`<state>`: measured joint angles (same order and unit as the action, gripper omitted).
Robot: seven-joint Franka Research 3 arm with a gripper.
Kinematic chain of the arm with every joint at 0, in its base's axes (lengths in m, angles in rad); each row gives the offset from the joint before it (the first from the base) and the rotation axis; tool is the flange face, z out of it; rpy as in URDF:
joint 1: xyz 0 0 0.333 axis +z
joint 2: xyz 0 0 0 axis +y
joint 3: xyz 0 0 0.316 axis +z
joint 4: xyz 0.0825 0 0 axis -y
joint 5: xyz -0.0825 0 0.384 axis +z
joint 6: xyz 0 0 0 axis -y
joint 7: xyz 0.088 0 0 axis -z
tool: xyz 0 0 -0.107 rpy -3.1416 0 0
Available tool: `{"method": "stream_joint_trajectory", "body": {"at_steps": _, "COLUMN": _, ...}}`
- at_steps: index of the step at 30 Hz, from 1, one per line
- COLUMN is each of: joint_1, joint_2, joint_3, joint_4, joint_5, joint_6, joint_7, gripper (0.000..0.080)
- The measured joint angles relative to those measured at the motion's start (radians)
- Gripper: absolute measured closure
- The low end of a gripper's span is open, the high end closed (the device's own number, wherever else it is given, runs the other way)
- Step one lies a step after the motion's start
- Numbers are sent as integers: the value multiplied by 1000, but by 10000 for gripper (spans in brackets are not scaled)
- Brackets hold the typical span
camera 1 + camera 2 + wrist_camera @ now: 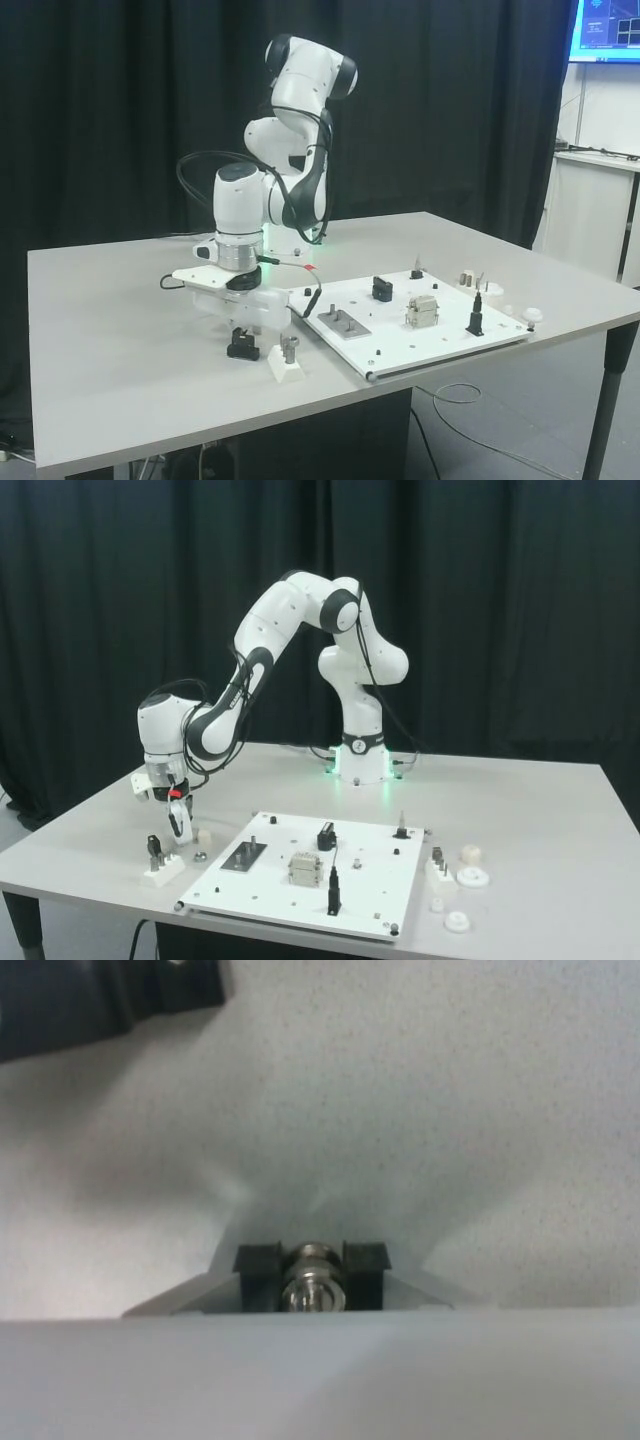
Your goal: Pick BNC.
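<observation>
On the grey table (120, 330), nearest the first room camera, a small white holder block (287, 366) stood just beside the near corner of the white board (420, 335), with a short metal piece upright in it. Just beside that block, on the side away from the board, the gripper (240, 340) hung low over the table with its black fingers (240, 348) pointing down. The wrist view showed those fingers clamped on the BNC (314, 1278), one black pad against each side of it. The BNC looked like a short metal barrel with a stepped collar and a rounded shiny end, held clear of the speckled grey surface below it. From the second room camera the same connector (154, 848) was too small to make out in detail. Farther along, the white board carried several small parts: a grey plate (342, 322) at its end nearest the gripper, a black block (382, 289) behind that, a boxy metal connector (422, 311) near the middle and an upright black plug (477, 314) toward the far end. Behind the board stood the white arm (290, 130) on its base, green light glowing at its foot, and black curtains (120, 110) closed off the room beyond the table.
</observation>
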<state>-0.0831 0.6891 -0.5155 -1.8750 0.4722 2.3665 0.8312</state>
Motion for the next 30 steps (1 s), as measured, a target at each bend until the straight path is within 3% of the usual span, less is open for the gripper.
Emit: {"method": "stream_joint_trajectory", "body": {"at_steps": 30, "joint_1": 2, "joint_2": -98, "joint_3": -40, "joint_4": 0, "joint_5": -13, "joint_6": -99, "joint_7": 20, "gripper": 680}}
